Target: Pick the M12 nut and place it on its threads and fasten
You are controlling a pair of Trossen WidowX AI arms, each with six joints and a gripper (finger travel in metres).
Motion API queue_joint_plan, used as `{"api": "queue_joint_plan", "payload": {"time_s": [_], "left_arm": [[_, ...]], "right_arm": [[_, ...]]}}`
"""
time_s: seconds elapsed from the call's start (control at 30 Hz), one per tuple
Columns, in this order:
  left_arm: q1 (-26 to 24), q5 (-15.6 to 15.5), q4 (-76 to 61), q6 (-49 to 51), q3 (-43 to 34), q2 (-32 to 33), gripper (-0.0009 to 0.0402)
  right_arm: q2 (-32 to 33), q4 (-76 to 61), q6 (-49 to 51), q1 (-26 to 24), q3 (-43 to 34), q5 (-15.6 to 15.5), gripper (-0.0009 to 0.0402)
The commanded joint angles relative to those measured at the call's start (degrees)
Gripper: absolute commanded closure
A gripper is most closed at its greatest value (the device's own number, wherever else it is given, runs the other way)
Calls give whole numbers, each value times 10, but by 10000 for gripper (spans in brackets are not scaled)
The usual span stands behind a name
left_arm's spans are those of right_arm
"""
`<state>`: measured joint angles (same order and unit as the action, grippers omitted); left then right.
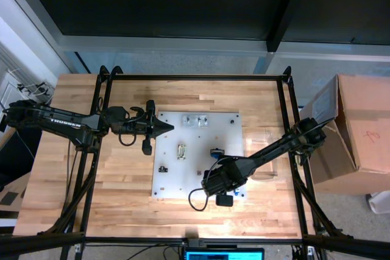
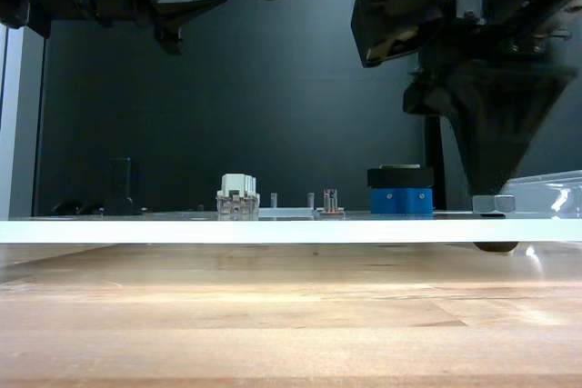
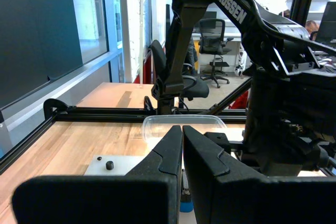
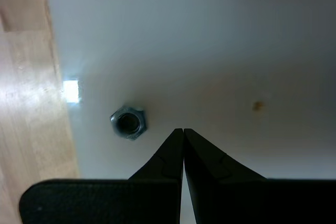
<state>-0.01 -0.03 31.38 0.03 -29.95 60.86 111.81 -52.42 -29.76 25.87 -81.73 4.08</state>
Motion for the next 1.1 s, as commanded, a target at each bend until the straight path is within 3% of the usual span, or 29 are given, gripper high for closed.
{"api": "queue_joint_plan", "payload": {"time_s": [0.03,0.13,0.27,0.33,0.4,0.53,0.67,0.83,1.1], "left_arm": [[0,0,0,0,0,0,393],[0,0,0,0,0,0,393],[0,0,0,0,0,0,393],[0,0,0,0,0,0,393],[0,0,0,0,0,0,393],[0,0,0,0,0,0,393],[0,0,0,0,0,0,393],[0,0,0,0,0,0,393],[0,0,0,0,0,0,393]], "right_arm": [[9,4,0,0,0,-6,393],[9,7,3,0,0,-44,393],[4,17,46,1,0,-166,393],[1,16,65,1,0,-192,393],[-2,14,66,2,0,-182,393],[-6,4,49,2,0,-123,393],[-6,-3,30,1,0,-90,393],[-6,-5,0,2,0,-19,393],[-6,17,-9,2,0,-12,393]]}}
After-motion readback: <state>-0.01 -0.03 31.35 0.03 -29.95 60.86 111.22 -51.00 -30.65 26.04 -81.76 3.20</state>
